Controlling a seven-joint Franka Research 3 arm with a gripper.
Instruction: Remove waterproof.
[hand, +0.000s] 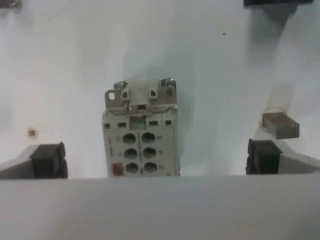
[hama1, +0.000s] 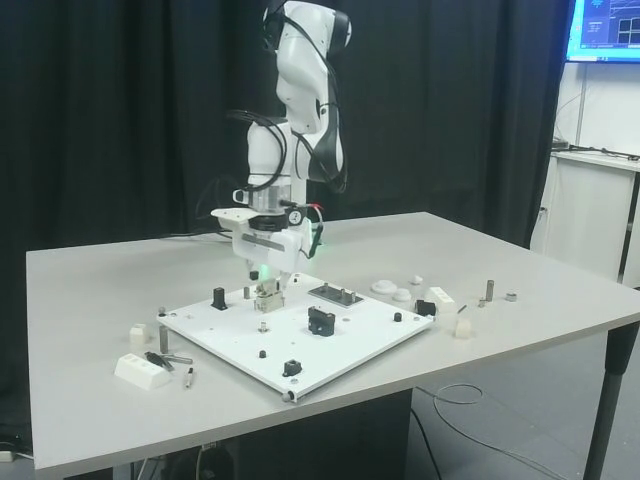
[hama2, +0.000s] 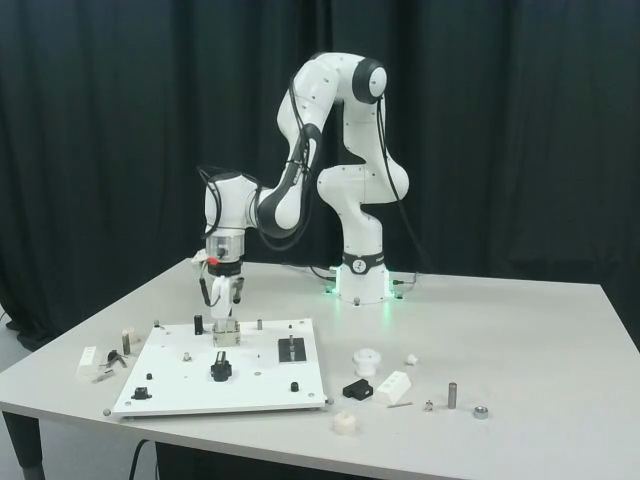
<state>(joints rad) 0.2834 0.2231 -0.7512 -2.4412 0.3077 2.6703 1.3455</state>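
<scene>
From here I see the gripper (hand: 155, 162) hanging directly above the waterproof connector (hand: 141, 135), its two black fingertips (hand: 48, 161) spread wide, one on each side of the part and clear of it. Nothing is held between them. The connector stands on the white board (hama1: 345, 335), straight beneath the fingers; the wrist view shows its face with six round sockets in two columns and a metal latch clip across the end farther from the camera.

In the first room view the gripper (hama1: 262, 262) sits just over the connector (hama1: 266, 298), with a green light glowing on the hand. In the second room view the white arm (hama2: 300, 130) reaches down from its base to the same spot, gripper (hama2: 224, 300) just above the connector (hama2: 226, 334).

Beside one fingertip, in the wrist view, a small grey block (hand: 280, 125) stands on the board. Beyond the board, well away from the gripper, loose white and black parts (hama1: 440, 300) lie on the grey table (hama1: 100, 290).
</scene>
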